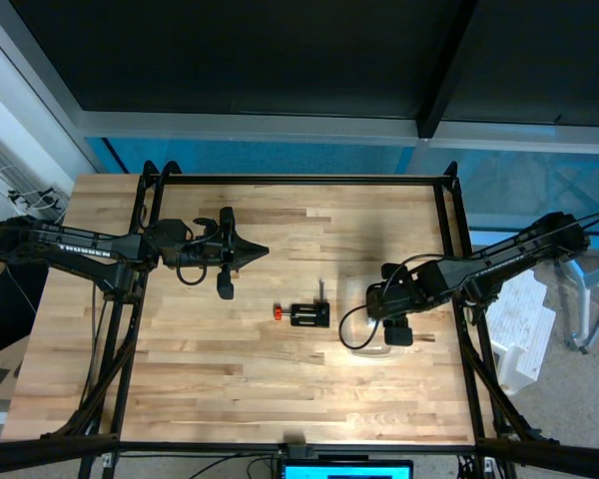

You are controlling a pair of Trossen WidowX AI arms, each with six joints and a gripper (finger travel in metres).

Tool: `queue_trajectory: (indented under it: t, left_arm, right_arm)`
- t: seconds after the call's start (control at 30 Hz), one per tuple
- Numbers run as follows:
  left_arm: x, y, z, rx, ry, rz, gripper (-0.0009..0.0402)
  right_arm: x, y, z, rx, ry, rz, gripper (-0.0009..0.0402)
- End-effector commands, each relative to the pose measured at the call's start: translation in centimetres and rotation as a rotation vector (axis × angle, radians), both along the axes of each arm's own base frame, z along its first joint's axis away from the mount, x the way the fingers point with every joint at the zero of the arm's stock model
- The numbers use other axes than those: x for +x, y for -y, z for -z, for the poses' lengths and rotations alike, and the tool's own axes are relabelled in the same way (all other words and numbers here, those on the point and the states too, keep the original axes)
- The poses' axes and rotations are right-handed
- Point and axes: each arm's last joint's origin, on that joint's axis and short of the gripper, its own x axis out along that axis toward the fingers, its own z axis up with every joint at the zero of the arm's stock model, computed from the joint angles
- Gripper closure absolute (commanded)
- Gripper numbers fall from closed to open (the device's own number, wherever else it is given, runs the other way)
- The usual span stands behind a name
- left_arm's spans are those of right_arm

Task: Pick the usb-c connector and install on the hub

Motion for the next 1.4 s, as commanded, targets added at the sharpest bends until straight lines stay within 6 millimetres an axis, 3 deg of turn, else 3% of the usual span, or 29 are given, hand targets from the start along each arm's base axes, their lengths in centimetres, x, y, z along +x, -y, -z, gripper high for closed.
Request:
queue_trajectory:
  t: [0.03,1.1,1.4]
  left_arm:
    - [0.0,0.0,0.0,0.000,0.000,0.000,0.0393]
    - [0.0,0.0,0.0,0.000,0.000,0.000,0.0393]
    - [0.0,0.0,0.0,0.000,0.000,0.000,0.0393]
  right_arm:
    - [0.2,-0.2,0.4,0.002,-0.007,-0.002,0.0208]
    - [1.4,-1.0,4.1,-0.006,-0.034,-0.016,0.0210]
    - [1.3,-1.0,4.3,-0.007,-0.036,-0.017,0.0264]
